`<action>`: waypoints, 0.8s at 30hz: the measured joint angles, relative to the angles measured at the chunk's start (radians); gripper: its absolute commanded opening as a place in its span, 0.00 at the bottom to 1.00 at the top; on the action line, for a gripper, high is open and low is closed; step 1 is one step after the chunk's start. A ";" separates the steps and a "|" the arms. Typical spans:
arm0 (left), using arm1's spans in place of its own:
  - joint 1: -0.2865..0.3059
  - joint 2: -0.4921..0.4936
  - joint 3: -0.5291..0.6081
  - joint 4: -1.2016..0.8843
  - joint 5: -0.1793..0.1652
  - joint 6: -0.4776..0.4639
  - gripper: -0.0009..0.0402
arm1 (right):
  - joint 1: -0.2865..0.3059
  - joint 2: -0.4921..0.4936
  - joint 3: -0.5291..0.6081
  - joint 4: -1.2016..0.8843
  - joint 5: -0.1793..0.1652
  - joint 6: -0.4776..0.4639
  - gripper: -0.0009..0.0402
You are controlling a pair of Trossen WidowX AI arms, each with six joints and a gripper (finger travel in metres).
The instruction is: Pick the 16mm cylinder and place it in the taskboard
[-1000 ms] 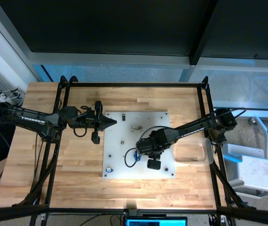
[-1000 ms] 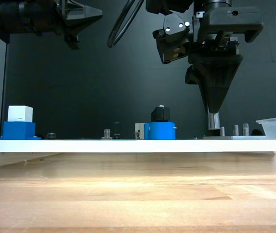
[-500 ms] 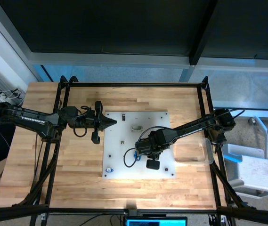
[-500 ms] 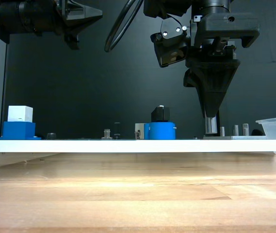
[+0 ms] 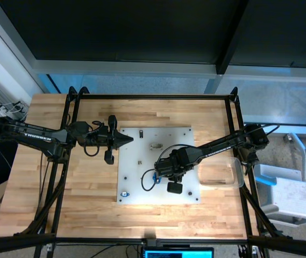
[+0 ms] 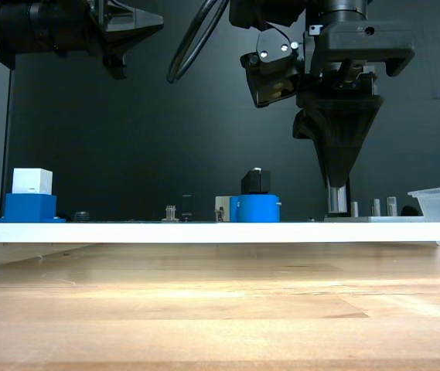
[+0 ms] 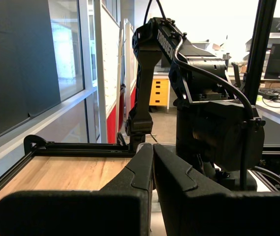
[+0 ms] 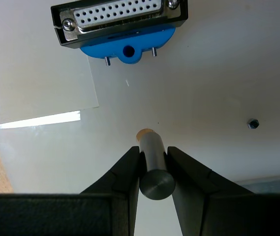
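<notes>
The right fingers (image 8: 116,181) are squeezing the 16mm cylinder (image 8: 152,156), one finger on each side. This is keeping it standing straight up so it cannot tip. Its bottom end is sticking out past the fingertips, so it is free to go into a hole. That end is pointing down at a small round spot on the taskboard (image 8: 213,88), not far from the blue fitting (image 8: 127,49).

From tabletop height, the cylinder's bottom is looking like it is touching the board or just going in. I cannot tell which. A few small pegs (image 6: 375,206) are standing just to its right.

I think the job now is pushing the cylinder straight down. If it is leaning even a little, it may be catching on the hole's edge.

The right arm (image 5: 217,144) is reaching in from the right side of the tabletop (image 5: 83,215), passing the clear tray (image 5: 220,173). It is bending over the near right part of the board, with its wrist pointing straight down.

The left fingers (image 7: 136,172) are pressing together and holding nothing. The left arm (image 5: 34,134) is hanging high over the board's left edge. It is pointing right, well apart from the cylinder and out of the way.
</notes>
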 measured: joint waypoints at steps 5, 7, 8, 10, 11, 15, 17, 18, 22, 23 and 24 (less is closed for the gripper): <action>0.000 0.000 0.000 0.000 0.000 0.000 0.02 | 0.000 0.000 -0.006 0.008 0.000 0.000 0.05; 0.000 0.000 0.000 0.000 0.000 0.000 0.02 | 0.000 0.000 -0.010 0.014 0.000 0.000 0.05; 0.000 0.000 0.000 0.000 0.000 0.000 0.02 | 0.000 0.000 -0.012 0.015 -0.003 0.000 0.05; 0.000 0.000 0.000 0.000 0.000 0.000 0.02 | 0.000 0.000 -0.018 0.021 -0.009 0.002 0.05; 0.000 0.000 0.000 0.000 0.000 0.000 0.02 | 0.001 0.000 -0.020 0.025 -0.010 0.003 0.05; 0.000 0.000 0.000 0.000 0.000 0.000 0.02 | 0.002 0.000 -0.027 0.032 -0.010 0.003 0.05; 0.000 0.000 0.000 0.000 0.000 0.000 0.02 | 0.002 0.000 -0.031 0.042 -0.009 0.003 0.05; 0.000 0.000 0.000 0.000 0.000 0.000 0.02 | 0.002 0.000 -0.032 0.045 -0.009 0.003 0.05; 0.000 0.000 0.000 0.000 0.000 0.000 0.02 | 0.002 0.000 -0.039 0.050 -0.009 0.003 0.05; 0.000 0.000 0.000 0.000 0.000 0.000 0.02 | 0.002 0.000 -0.039 0.051 -0.009 0.003 0.05; 0.000 0.000 0.000 0.000 0.000 0.000 0.02 | 0.002 0.000 -0.039 0.051 -0.009 0.002 0.05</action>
